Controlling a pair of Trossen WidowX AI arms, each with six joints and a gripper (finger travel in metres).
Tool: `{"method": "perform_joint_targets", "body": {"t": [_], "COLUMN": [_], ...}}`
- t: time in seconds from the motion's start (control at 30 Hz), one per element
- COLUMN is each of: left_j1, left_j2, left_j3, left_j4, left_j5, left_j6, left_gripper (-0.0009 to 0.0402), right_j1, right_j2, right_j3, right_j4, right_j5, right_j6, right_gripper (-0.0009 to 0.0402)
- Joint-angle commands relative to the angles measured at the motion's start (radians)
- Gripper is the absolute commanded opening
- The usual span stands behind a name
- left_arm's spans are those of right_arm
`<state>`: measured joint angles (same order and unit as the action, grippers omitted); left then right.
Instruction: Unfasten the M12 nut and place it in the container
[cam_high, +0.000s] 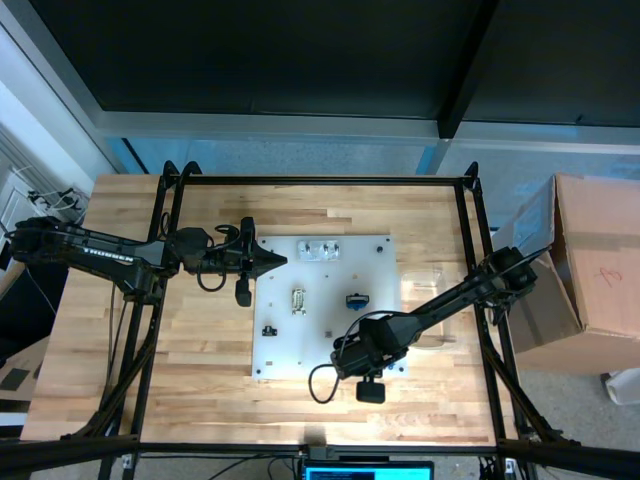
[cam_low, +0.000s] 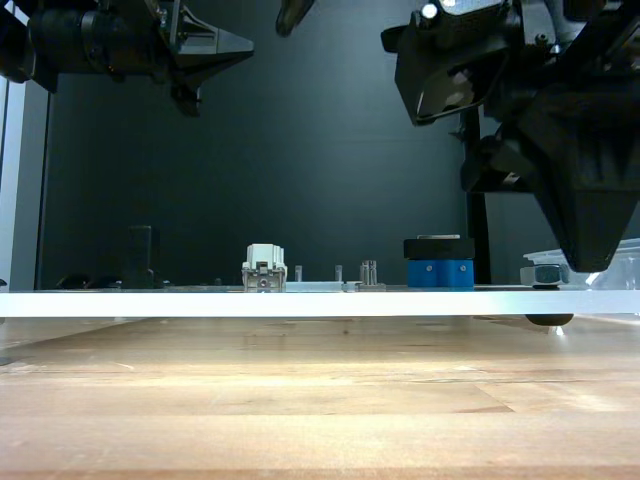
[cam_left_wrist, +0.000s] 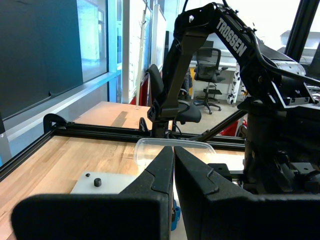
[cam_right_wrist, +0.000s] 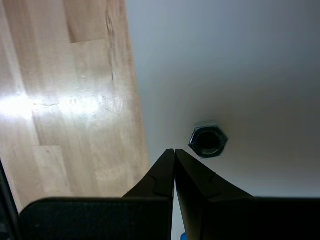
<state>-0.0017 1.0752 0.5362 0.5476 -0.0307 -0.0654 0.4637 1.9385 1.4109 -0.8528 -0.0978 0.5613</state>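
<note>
Currently right gripper (cam_right_wrist: 174, 150) hovering closed and empty just beside nut (cam_right_wrist: 208, 140), nut sitting on board (cam_high: 300, 340), cannot tell if on its stud, left gripper (cam_left_wrist: 173, 148) hanging closed over board's left side.

Silver nut (cam_right_wrist: 208, 140), white board (cam_high: 300, 350), blue block (cam_low: 438, 273), pale wood-grain table (cam_high: 200, 390).

You're in a robotics lab: table (cam_high: 200, 385) caged by a black frame (cam_high: 320, 180), office chair (cam_left_wrist: 214, 72) and windows (cam_left_wrist: 95, 40) beyond the table, box (cam_high: 595, 270) beside it.
</note>
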Motion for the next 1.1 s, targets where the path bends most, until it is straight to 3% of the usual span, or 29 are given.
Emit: {"method": "perform_joint_targets", "body": {"t": [0.03, 0.17, 0.2, 0.3, 0.33, 0.47, 0.63, 0.9, 1.1], "left_j1": [0.0, 0.0, 0.0, 0.0, 0.0, 0.0, 0.0, 0.0, 0.0], "left_j2": [0.0, 0.0, 0.0, 0.0, 0.0, 0.0, 0.0, 0.0, 0.0], "left_j3": [0.0, 0.0, 0.0, 0.0, 0.0, 0.0, 0.0, 0.0, 0.0], "left_j4": [0.0, 0.0, 0.0, 0.0, 0.0, 0.0, 0.001, 0.002, 0.002], "left_j5": [0.0, 0.0, 0.0, 0.0, 0.0, 0.0, 0.0, 0.0, 0.0], "left_j6": [0.0, 0.0, 0.0, 0.0, 0.0, 0.0, 0.0, 0.0, 0.0], "left_gripper": [0.0, 0.0, 0.0, 0.0, 0.0, 0.0, 0.0, 0.0, 0.0], "right_j1": [-0.001, -0.002, -0.002, -0.002, -0.002, -0.003, -0.003, -0.003, -0.003], "right_j2": [0.001, 0.001, 0.001, -0.009, -0.013, -0.026, -0.045, -0.052, -0.03], "right_j3": [0.0, 0.0, 0.0, 0.002, 0.004, 0.011, 0.012, 0.06, 0.08], "right_j4": [-0.001, -0.005, -0.017, -0.108, -0.138, -0.164, -0.164, -0.151, -0.138], "right_j5": [0.001, 0.01, 0.039, 0.213, 0.235, 0.235, 0.217, 0.016, -0.008], "right_j6": [-0.002, -0.002, 0.001, 0.091, 0.106, 0.103, 0.103, 0.073, 0.058], "right_gripper": [0.0, 0.0, 0.0, 0.0, 0.0, 0.0, 0.0, 0.0, 0.0]}}
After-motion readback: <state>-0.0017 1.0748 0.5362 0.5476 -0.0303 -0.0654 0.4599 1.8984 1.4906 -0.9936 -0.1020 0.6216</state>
